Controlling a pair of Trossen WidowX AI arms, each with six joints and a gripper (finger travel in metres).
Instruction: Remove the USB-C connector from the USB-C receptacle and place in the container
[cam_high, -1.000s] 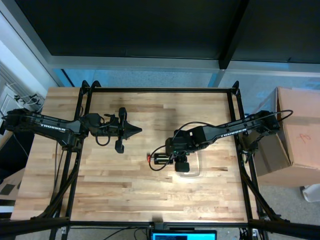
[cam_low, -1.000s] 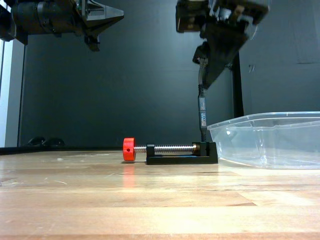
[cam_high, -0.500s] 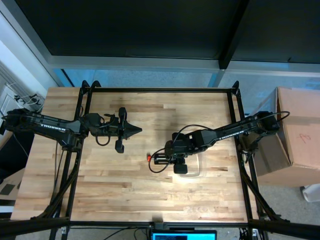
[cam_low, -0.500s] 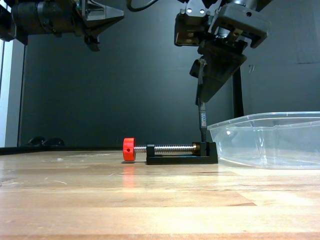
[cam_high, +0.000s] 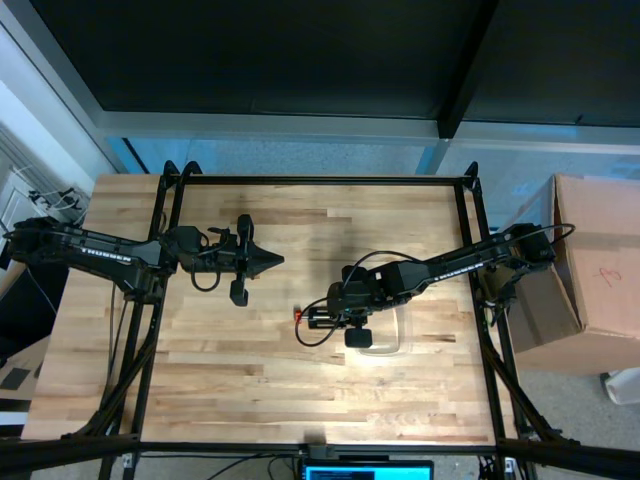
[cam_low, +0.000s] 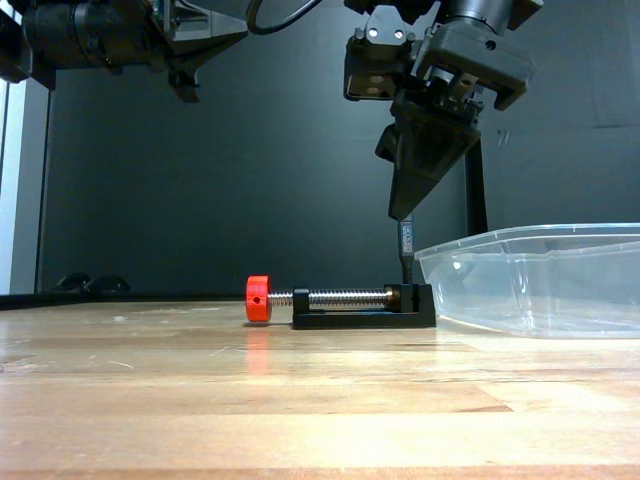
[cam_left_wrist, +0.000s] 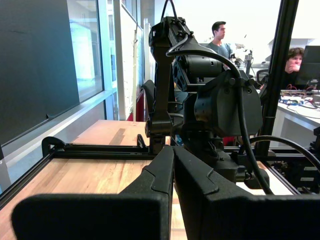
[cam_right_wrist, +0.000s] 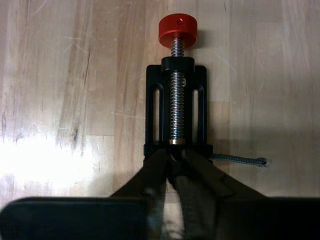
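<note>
One second on, my right gripper (cam_low: 400, 212) has sunk onto the still-seated USB-C connector (cam_low: 405, 245), fingers (cam_right_wrist: 152, 172) apparently pinching it, while my left gripper (cam_high: 277, 261) hovers well apart, fingers (cam_left_wrist: 161, 172) together.

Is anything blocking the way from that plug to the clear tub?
Nothing visible. The USB-C connector stands upright in the clamp, beside the container; only the container's own wall lies between. The right hand is at the connector's top; the left hand hangs high, far left.
</note>
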